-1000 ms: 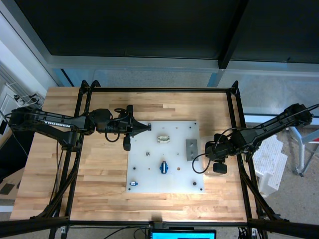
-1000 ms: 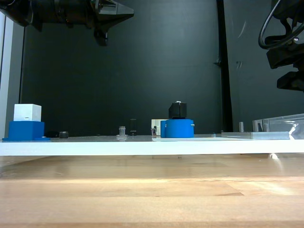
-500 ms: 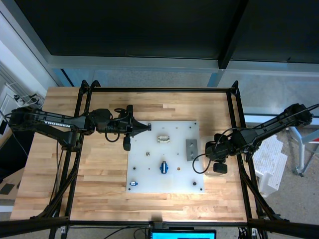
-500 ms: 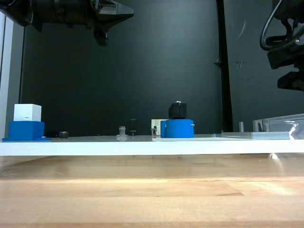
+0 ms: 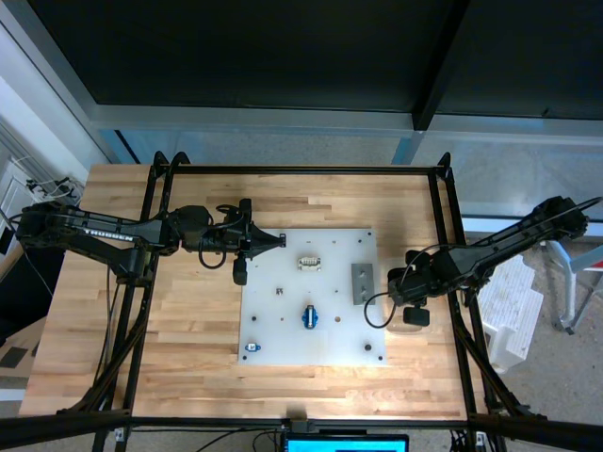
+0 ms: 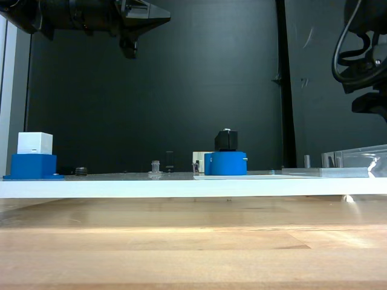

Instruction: Pick the 16mm cylinder and install on the taskboard

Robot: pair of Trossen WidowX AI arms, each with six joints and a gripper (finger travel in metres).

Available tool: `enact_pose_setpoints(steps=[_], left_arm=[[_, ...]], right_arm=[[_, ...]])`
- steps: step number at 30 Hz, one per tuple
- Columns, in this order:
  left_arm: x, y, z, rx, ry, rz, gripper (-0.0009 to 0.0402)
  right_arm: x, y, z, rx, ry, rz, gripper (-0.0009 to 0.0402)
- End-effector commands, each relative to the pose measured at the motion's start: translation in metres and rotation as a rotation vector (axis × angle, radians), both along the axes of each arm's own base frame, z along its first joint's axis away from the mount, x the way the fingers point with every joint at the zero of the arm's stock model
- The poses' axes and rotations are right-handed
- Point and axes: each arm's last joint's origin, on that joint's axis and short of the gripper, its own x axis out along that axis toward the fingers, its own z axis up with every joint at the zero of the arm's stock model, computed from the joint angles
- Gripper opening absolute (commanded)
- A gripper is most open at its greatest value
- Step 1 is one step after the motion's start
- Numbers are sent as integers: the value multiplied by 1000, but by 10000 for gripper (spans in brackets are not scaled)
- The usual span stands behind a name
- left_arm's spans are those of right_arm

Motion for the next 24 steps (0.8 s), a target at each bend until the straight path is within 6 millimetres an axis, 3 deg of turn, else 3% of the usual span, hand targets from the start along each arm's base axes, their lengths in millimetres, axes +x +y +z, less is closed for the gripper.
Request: enact_pose_setpoints(steps=[1, 14, 24], left_arm=[[0, 0, 0, 0, -1, 0, 0], [0, 0, 0, 0, 0, 0, 0], [0, 0, 0, 0, -1, 0, 0]], right_arm=[[3, 1, 3, -1, 2, 13, 0], [11, 4, 46, 5, -23, 21, 0], [17, 7, 67, 7, -29, 26, 0]])
